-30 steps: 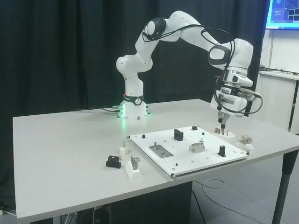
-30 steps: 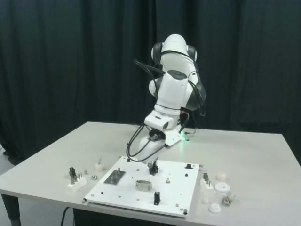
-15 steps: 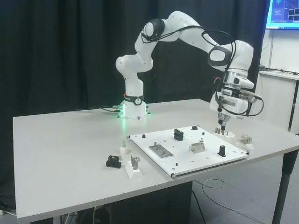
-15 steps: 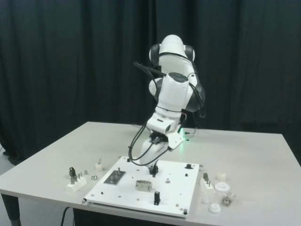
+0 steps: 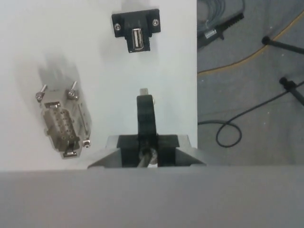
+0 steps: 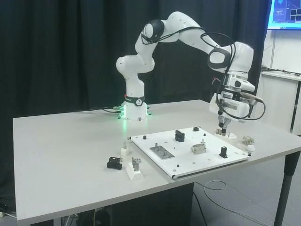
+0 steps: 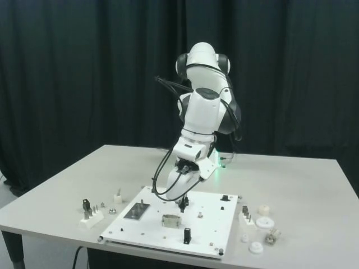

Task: Insert USB.

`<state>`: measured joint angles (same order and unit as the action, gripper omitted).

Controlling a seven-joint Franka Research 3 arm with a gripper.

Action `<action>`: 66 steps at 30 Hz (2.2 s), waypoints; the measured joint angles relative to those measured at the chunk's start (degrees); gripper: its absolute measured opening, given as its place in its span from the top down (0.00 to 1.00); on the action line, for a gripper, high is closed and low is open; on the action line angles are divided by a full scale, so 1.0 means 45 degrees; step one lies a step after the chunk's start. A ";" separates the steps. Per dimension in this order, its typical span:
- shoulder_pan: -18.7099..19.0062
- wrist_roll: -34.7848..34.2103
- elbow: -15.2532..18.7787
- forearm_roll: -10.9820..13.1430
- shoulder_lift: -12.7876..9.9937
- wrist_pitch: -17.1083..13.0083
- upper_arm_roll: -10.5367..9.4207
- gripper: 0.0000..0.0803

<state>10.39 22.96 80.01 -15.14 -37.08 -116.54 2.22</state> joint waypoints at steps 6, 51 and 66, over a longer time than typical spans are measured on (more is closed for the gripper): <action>-0.0258 0.0012 -0.0265 0.0017 -0.0230 -0.0101 -0.0275 0.91; -0.0388 0.1083 -0.0911 -0.0028 -0.1055 -0.0508 -0.0449 0.91; -0.0463 0.1084 -0.0911 -0.0031 -0.1268 -0.0500 -0.0448 0.91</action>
<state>8.30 27.84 75.92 -15.28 -42.79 -118.79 0.20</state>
